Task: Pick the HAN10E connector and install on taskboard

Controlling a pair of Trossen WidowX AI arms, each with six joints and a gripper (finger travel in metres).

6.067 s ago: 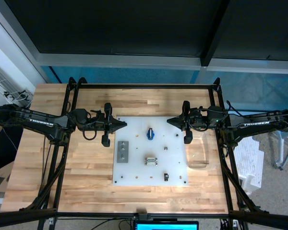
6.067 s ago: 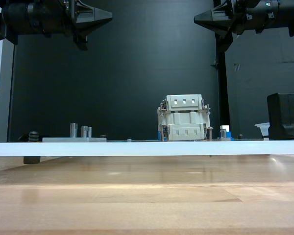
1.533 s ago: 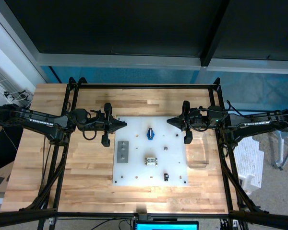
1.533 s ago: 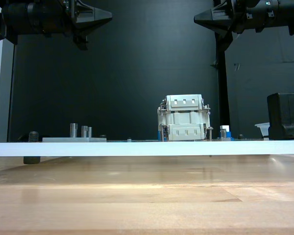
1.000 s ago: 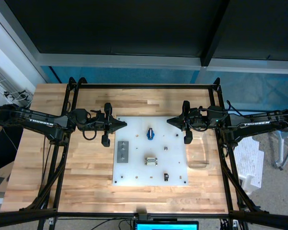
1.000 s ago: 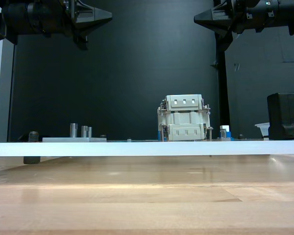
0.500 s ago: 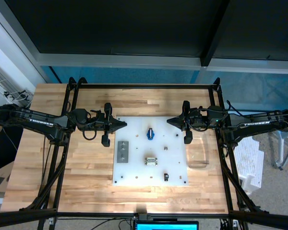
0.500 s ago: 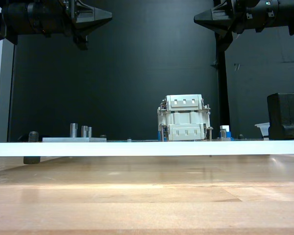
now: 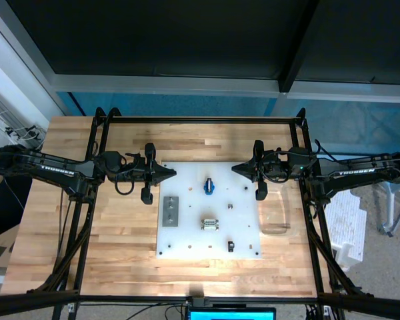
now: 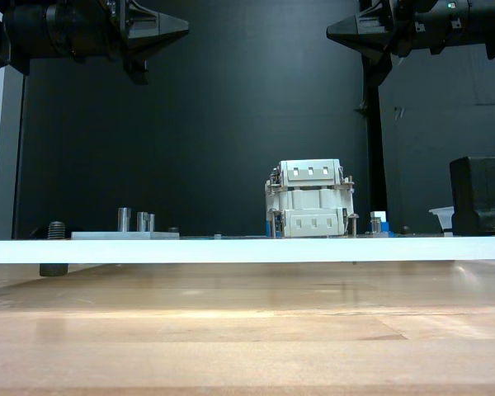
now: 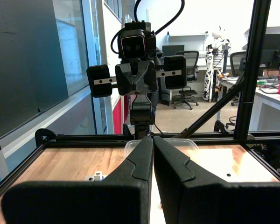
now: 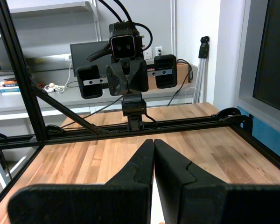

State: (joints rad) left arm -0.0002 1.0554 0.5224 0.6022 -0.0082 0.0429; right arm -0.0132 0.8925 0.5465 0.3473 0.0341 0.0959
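Taskboard (image 9: 187, 235) lies mid-table as the work surface, and the rest is placed from it. The HAN10E connector (image 9: 210, 224) stands upright near the board's centre. In the low view it appears stacked on a matching base, so I judge it already seated. The left gripper (image 9: 173, 173) hovers above the board's far left corner, the right gripper (image 9: 234, 169) above its far edge toward the right corner. Each has its fingers pressed together on nothing, apparently parked, well apart from the connector. Count: two grippers, one connector, one grey two-hole block (image 9: 170, 211), one blue knob (image 9: 209, 186), and one clear tray (image 9: 275, 215) beside the board's right edge.
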